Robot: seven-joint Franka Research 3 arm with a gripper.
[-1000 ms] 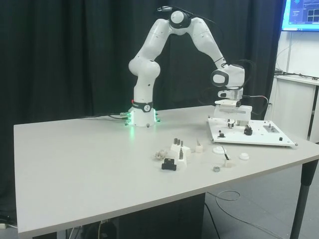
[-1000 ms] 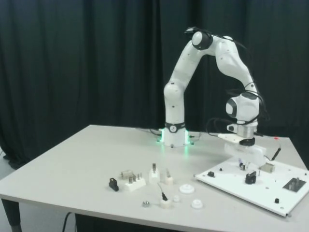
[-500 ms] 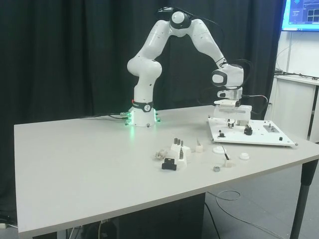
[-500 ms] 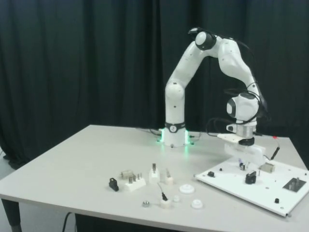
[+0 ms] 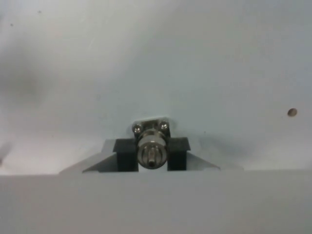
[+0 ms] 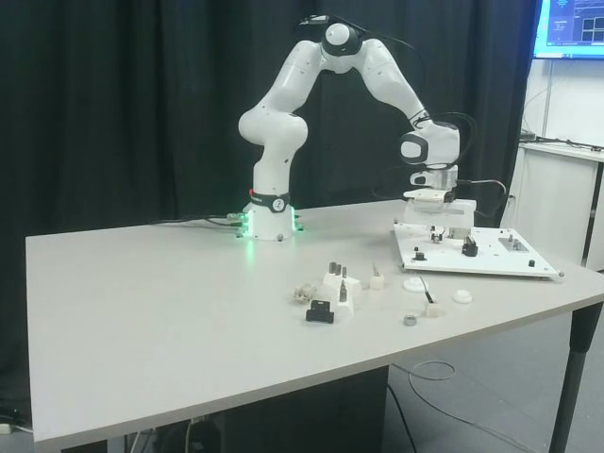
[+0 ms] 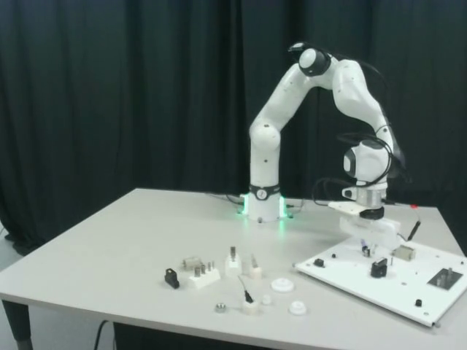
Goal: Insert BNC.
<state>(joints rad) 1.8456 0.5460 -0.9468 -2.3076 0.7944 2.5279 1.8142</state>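
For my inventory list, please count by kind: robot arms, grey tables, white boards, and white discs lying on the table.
Robot arm: 1
Grey table: 1
White board: 1
White discs: 2
Total: 5

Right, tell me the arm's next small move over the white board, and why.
Probably a slow, straight descent: in the wrist view the round metal BNC connector sits centred between two black blocks on the white board, and the gripper hangs close above that board.
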